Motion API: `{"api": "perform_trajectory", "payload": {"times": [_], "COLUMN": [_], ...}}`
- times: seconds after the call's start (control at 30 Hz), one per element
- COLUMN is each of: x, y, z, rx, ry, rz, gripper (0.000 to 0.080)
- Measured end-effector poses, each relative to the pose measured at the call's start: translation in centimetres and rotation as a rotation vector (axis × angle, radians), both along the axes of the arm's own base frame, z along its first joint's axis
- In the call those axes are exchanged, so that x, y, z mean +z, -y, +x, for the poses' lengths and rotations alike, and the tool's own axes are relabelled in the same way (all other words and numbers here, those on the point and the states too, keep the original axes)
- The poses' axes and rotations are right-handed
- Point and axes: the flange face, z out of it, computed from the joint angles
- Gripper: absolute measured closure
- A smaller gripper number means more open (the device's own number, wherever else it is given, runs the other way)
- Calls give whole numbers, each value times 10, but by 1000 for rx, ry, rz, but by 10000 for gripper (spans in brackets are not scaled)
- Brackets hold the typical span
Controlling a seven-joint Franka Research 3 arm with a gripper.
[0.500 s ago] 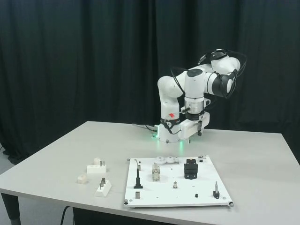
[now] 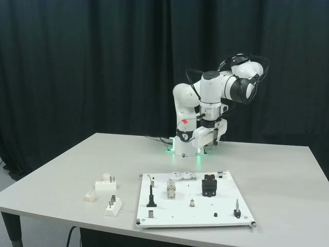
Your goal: Pick round peg 2.
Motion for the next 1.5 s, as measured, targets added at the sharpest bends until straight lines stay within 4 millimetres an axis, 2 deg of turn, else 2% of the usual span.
{"api": "perform_trajectory", "payload": {"times": [0.73,1.5], "x": [18,23], "y": [11,12], "z": [1,2], "rx": [-9,-8], "ry": [5,8], "rz": [-2,2], "gripper": [3,3]}}
